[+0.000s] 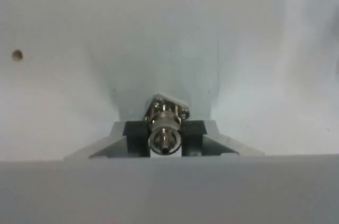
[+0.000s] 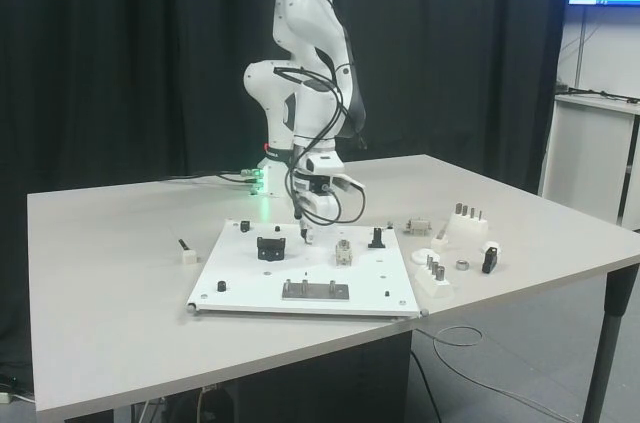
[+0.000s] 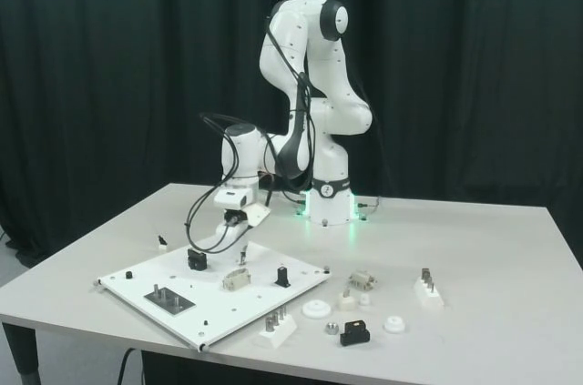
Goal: Insert BNC.
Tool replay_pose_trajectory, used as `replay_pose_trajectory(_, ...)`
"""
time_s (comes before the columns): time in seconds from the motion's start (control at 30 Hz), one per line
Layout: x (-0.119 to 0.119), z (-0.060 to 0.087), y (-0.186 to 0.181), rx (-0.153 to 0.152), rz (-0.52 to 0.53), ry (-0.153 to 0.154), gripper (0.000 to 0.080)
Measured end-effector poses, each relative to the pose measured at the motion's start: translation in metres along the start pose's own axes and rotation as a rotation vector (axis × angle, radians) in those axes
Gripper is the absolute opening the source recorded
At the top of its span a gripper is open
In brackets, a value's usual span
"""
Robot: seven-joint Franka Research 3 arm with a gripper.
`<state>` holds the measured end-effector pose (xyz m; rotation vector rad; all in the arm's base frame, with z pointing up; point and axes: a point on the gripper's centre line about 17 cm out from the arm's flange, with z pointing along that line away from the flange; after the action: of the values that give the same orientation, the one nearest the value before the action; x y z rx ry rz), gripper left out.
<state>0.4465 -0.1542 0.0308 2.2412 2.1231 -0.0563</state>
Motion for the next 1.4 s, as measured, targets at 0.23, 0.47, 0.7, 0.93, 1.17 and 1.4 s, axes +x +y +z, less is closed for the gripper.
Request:
replay_pose_trajectory(0.23,-0.0001,0.0001,-0.0002,0.008,0.087,0.001,0.0125)
replay_pose_trajectory(0.47,0.0,0.0,-0.0007,0.019,0.161,0.001,0.0125)
replay_pose_trajectory(0.7,0.0002,-0.0001,-0.001,0.023,0.192,0.001,0.0125)
replay_pose_trajectory(0.93,0.0002,0.0001,-0.0011,0.023,0.202,0.001,0.0125)
replay_pose_trajectory(1.17,0.0002,0.0001,-0.0012,0.023,0.235,0.0,0.0125)
replay_pose_trajectory(1.4,0.0003,0.0001,-0.0014,0.024,0.278,0.0,0.0125)
